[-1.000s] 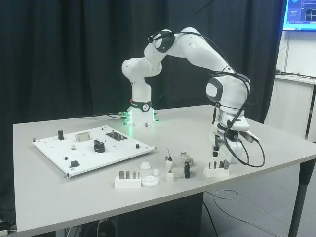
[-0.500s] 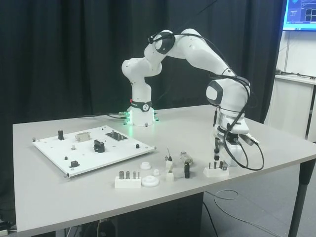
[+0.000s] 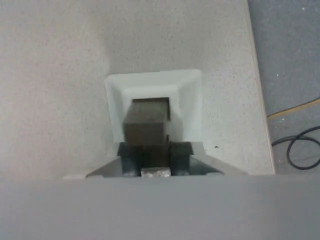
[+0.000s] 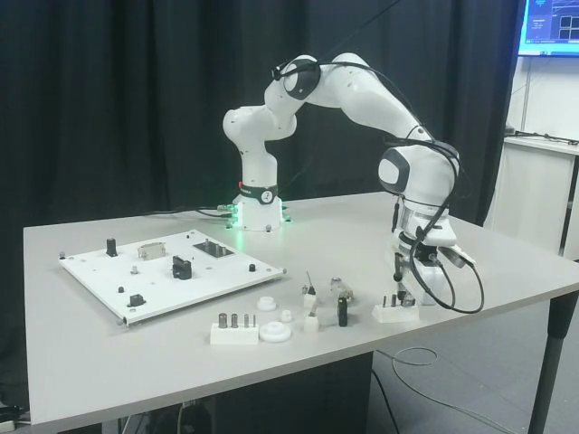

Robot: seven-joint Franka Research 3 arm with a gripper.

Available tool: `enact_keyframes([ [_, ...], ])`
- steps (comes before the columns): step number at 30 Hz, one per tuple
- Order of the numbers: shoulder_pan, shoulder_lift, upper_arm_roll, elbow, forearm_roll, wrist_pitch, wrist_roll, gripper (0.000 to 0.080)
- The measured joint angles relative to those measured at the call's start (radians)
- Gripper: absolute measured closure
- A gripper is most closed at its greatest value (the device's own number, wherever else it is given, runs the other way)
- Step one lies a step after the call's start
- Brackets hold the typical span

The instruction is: Pick square peg 3.

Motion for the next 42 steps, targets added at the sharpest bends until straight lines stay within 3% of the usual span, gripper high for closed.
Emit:
enact_keyframes([
  [9,-0.001,0.000,-0.002,0.010,0.000,-0.006,0.006,0.0628],
  [10,-0.001,0.000,-0.002,0.012,-0.001,-0.010,0.006,0.0688],
  [11,-0.002,0.000,-0.003,0.015,-0.001,-0.015,0.007,0.0688],
  [31,-0.019,-0.007,-0.007,0.113,-0.010,-0.179,0.014,0.0688],
  [42,-0.021,-0.008,-0.006,0.151,-0.010,-0.227,0.025,0.0688],
])
